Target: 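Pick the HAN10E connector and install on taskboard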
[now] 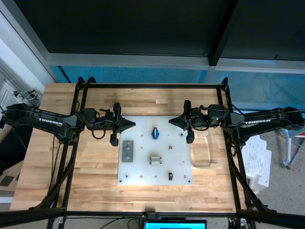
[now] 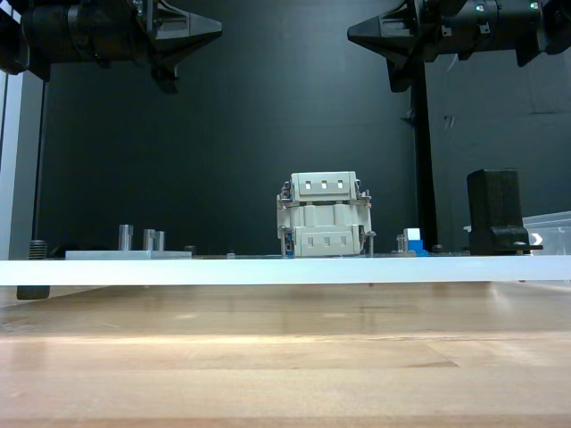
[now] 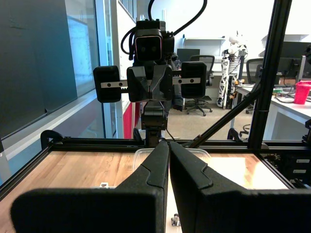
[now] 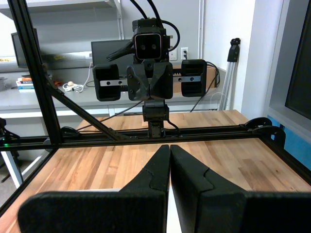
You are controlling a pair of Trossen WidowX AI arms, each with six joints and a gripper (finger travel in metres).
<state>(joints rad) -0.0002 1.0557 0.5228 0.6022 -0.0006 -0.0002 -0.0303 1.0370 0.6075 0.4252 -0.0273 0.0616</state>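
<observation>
The HAN10E connector [image 1: 155, 161], a pale beige block with metallic ends, stands upright on the white taskboard [image 1: 143, 167], in its near-middle part. Seen from table height, the connector [image 2: 323, 218] looks two-tiered, one section on top of the other. My left gripper [image 1: 134, 124] hovers over the board's far left corner, shut and empty. My right gripper [image 1: 170, 120] hovers over the far edge, right of centre, also shut and empty. Both grippers [image 2: 218, 32] [image 2: 351, 34] hang high above the board, pointing at each other. Each wrist view shows closed fingertips [image 3: 160, 150] [image 4: 163, 153] and the opposite arm.
On the board stand a grey metal block with holes [image 1: 127, 150], a small blue upright part [image 1: 155, 132] and a black fixture [image 1: 171, 176]. A clear plastic tray [image 1: 202, 151] lies off the board's right edge. A black frame [image 1: 152, 86] surrounds the wooden table.
</observation>
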